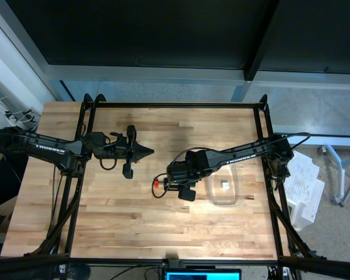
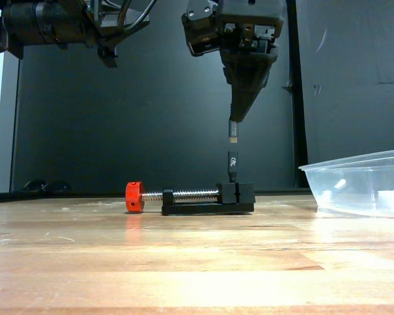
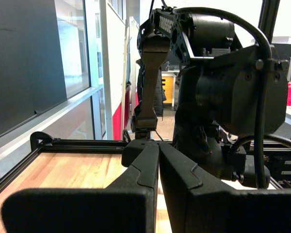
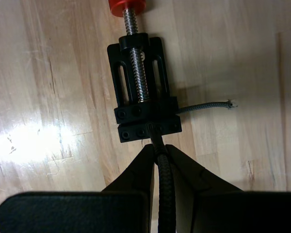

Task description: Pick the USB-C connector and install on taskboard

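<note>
Setting was robotics lab. Wooden table (image 1: 134,221) sat inside black metal frame (image 1: 175,105), arms mounted at 9 and 3 o'clock. Left gripper (image 1: 146,152), fingers together, hung toward 10 o'clock. Right gripper (image 2: 234,121) pinched USB-C connector (image 2: 233,132) above taskboard (image 2: 240,195) near centre. Screen (image 1: 202,274) at 6 o'clock. Large windows (image 3: 77,48) beyond.

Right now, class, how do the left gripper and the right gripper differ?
The right gripper points down over the taskboard; the left gripper lies level, off to the side. The right gripper's fingers clamp the USB-C connector; the left gripper's fingers are shut on nothing. Both are black, held above the table.
</note>
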You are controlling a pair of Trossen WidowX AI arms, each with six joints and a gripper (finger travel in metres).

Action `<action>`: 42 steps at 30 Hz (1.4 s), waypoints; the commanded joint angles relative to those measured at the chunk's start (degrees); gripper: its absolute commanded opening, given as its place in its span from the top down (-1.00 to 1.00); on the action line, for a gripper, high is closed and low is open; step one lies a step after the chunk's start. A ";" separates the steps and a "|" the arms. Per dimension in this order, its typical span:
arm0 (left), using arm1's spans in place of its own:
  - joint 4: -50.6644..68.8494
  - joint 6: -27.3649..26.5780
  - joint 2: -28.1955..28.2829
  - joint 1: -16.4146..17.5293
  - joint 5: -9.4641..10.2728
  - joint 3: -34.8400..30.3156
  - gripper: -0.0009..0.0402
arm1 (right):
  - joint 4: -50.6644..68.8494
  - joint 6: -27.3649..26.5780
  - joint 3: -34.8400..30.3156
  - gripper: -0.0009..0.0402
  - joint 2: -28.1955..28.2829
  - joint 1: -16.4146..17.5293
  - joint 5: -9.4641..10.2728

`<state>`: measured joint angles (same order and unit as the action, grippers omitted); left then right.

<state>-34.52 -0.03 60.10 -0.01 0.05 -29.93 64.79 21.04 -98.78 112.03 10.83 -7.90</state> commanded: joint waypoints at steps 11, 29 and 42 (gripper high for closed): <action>-0.02 0.00 0.02 0.00 -0.02 -0.02 0.96 | -0.61 -0.52 0.11 0.96 0.11 0.20 -0.26; -0.02 0.00 0.02 0.02 -0.02 -0.02 0.96 | -1.81 1.14 1.27 0.96 0.52 0.20 -0.61; 0.00 0.00 0.02 0.02 -0.02 -0.02 0.96 | -1.55 1.55 1.25 0.96 0.90 0.31 -0.59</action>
<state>-34.50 -0.03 60.10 -0.01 0.05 -29.93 62.87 22.52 -97.49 112.88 11.14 -8.58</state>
